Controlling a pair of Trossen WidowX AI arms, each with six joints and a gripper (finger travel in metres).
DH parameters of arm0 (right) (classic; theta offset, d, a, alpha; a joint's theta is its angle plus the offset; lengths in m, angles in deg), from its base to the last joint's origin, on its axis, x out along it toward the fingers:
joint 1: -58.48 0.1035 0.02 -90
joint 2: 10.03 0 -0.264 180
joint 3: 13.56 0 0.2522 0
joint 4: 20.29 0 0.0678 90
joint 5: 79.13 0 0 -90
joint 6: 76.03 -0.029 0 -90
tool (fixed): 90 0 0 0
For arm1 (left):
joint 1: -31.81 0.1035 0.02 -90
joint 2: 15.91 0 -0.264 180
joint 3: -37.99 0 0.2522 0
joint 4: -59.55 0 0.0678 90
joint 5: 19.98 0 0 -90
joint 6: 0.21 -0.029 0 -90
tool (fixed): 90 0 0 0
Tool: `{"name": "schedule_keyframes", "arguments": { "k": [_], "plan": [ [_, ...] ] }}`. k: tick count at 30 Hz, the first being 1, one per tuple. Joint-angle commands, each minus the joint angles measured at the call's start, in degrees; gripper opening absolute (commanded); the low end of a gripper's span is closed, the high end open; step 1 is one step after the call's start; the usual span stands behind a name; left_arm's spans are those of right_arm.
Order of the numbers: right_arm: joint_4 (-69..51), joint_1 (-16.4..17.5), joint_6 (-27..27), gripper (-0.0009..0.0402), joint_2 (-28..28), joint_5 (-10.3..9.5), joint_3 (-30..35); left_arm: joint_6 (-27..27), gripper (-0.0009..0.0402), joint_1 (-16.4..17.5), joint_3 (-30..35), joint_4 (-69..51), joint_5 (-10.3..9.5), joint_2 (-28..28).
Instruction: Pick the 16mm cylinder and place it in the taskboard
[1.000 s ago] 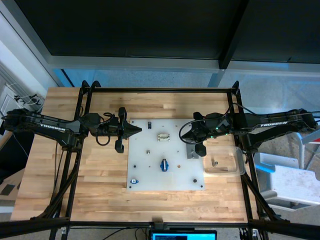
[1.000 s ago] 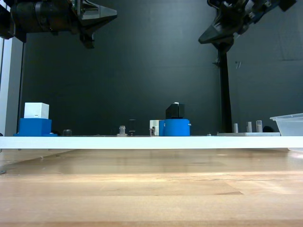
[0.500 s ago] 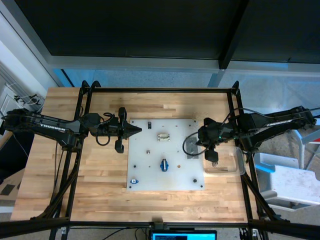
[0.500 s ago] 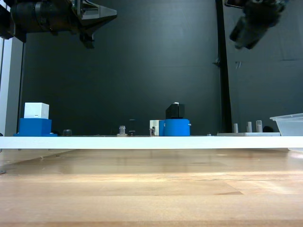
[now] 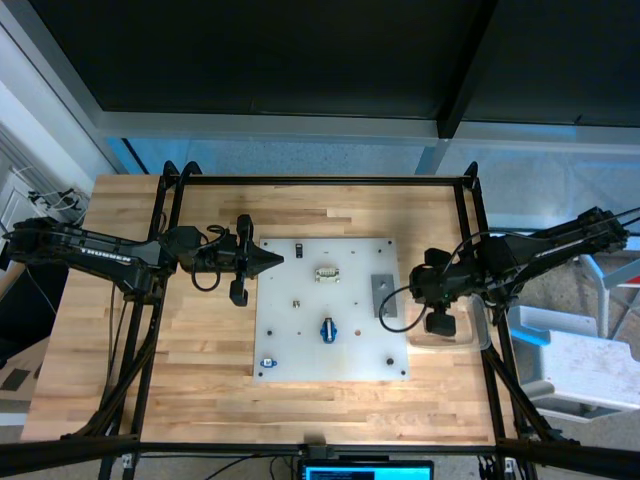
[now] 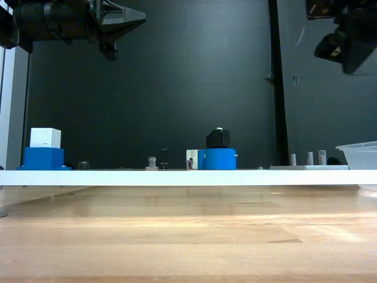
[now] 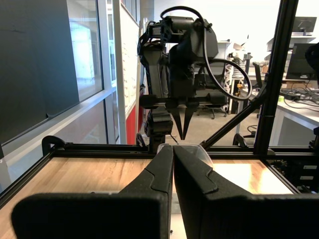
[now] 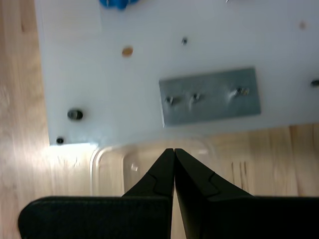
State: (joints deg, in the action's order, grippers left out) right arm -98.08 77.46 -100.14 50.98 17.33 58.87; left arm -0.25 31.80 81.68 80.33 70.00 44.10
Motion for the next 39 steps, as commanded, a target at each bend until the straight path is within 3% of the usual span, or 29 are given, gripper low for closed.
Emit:
{"name": "schedule_keyframes", "arguments": {
  "k": [1, 14, 19, 29, 39],
  "plan": [
    [-3.1, 1.6, -1.3, 0.0, 0.8, -0.15, 0.0, 0.0, 0.0, 0.0, 0.0, 0.0, 0.02, 0.0],
    [-6.9, 6.2, -5.5, 0.0, 3.4, -0.68, 0.0, 0.0, 0.0, 0.0, 0.0, 0.0, 0.0, 0.0],
    [-8.3, 8.5, -5.4, 0.0006, 4.9, -1.7, -0.3, 0.0, 0.0, 0.0, 0.0, 0.0, 0.0, 0.0],
    [-8.2, 11.1, -5.6, 0.0063, 5.1, -1.57, -3.0, 0.0, 0.0, 0.0, 0.0, 0.0, 0.0, 0.0],
    [-5.4, 11.5, -6.8, 0.0137, 5.1, -1.49, -5.4, 0.0, 0.0, 0.0, 0.0, 0.0, 0.0, 0.0]
  ]
}}
